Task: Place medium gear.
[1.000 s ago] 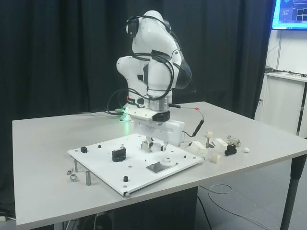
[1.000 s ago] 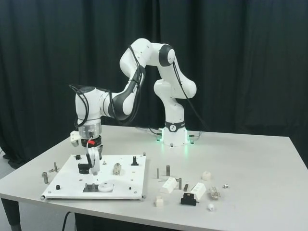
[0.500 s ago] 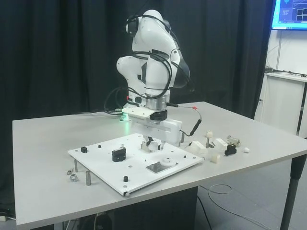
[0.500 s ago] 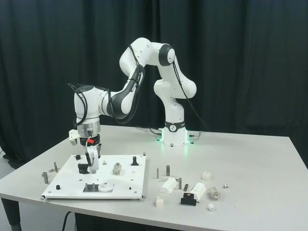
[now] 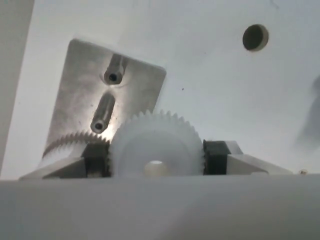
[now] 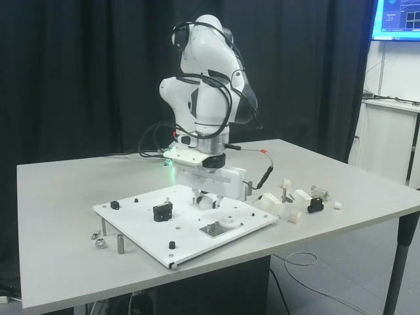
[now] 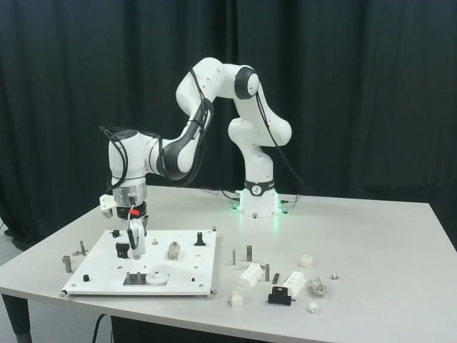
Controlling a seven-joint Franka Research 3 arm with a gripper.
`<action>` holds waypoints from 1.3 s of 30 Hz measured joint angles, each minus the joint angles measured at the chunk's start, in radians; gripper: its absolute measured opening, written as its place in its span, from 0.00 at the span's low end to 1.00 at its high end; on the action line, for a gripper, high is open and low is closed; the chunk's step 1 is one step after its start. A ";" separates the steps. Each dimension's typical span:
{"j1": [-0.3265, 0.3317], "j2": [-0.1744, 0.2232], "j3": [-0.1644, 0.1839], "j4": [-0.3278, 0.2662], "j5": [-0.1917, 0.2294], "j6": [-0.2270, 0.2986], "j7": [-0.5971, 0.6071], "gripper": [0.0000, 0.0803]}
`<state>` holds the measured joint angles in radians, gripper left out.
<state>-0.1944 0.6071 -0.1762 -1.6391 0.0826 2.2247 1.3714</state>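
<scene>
Above the grey plate your gripper clamps the medium gear; next, probably, lower onto a free peg.

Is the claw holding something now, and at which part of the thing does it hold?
Yes. The claw holds the white medium gear, its black pads pressing on the toothed rim at two opposite sides. The gear hangs above the metal plate with two pegs.

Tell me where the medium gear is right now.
In the wrist view the medium gear sits clamped between the gripper fingers, above the white board, beside the metal plate with two pegs.
</scene>
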 joint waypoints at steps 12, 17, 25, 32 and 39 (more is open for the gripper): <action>0.009 0.003 -0.001 -0.005 0.001 0.009 -0.053 0.49; 0.033 0.003 0.001 -0.010 0.010 0.010 -0.086 0.49; 0.109 0.002 0.003 -0.026 0.047 0.010 -0.108 0.49; 0.205 -0.001 0.004 -0.044 0.052 0.026 -0.130 0.49; 0.309 -0.003 0.003 -0.049 0.041 0.054 -0.206 0.49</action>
<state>0.1151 0.6041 -0.1733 -1.6883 0.1235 2.2783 1.1652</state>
